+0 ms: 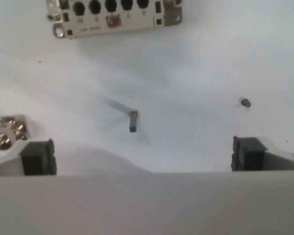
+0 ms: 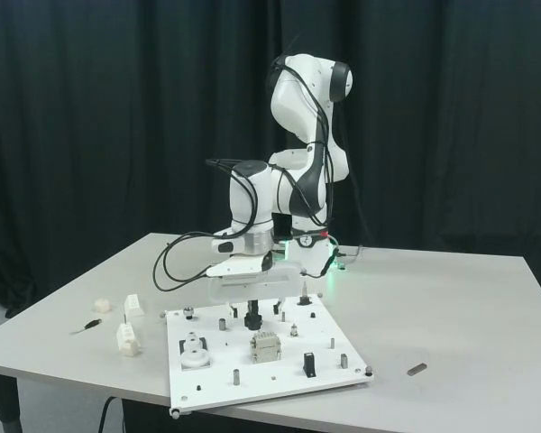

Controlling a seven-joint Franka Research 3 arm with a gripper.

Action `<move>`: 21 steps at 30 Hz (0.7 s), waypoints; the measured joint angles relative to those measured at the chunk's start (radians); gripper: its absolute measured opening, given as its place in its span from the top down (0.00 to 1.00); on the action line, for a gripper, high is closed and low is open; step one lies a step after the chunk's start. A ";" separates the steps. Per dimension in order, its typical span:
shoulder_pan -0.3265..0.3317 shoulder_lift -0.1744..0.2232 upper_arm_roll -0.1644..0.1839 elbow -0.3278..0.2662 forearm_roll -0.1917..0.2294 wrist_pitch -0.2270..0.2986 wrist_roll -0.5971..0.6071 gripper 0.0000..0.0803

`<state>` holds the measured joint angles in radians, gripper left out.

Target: Pick round peg 1.

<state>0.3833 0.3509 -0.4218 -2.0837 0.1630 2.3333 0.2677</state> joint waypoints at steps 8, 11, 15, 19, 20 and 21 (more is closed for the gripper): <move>0.000 -0.003 -0.006 0.007 -0.011 -0.006 -0.022 0.00; -0.001 -0.003 -0.010 0.014 -0.027 -0.010 -0.041 0.00; -0.012 -0.004 -0.014 0.029 -0.050 -0.021 -0.100 0.00; -0.028 -0.006 -0.023 0.047 -0.072 -0.033 -0.178 0.00; -0.034 -0.006 -0.025 0.052 -0.077 -0.037 -0.201 0.00; -0.040 -0.007 -0.027 0.058 -0.081 -0.042 -0.223 0.00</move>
<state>0.3433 0.3441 -0.4488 -2.0262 0.0816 2.2913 0.0449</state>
